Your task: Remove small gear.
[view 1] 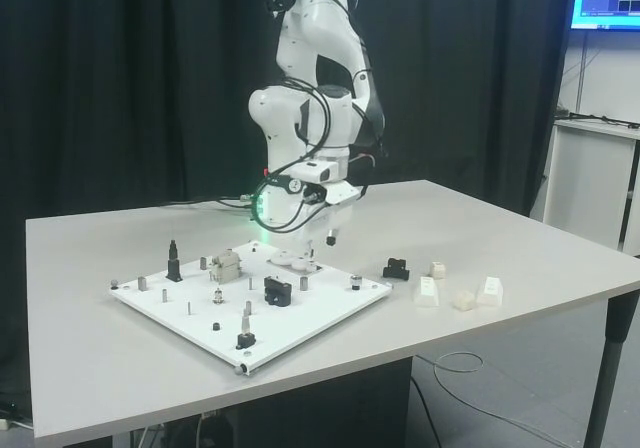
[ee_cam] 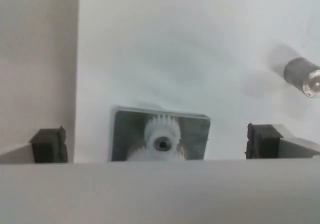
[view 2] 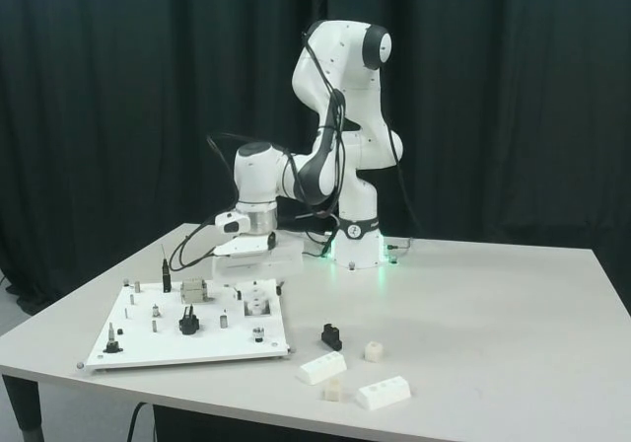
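White small gear (ee_cam: 161,132), toothed, sits on its grey plate (ee_cam: 124,134); end effector (ee_cam: 155,143) spread wide above.

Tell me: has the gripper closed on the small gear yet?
No: in the wrist view the fingertips stand wide apart, and the small gear sits untouched on its grey plate.

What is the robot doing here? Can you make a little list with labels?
arm: white, bent over the white board
end effector: fingers open, above the gears, holding nothing
small gear: white, on its grey plate, between the fingers
small gear removed: not yet
table: grey, with white blocks lying beside the board
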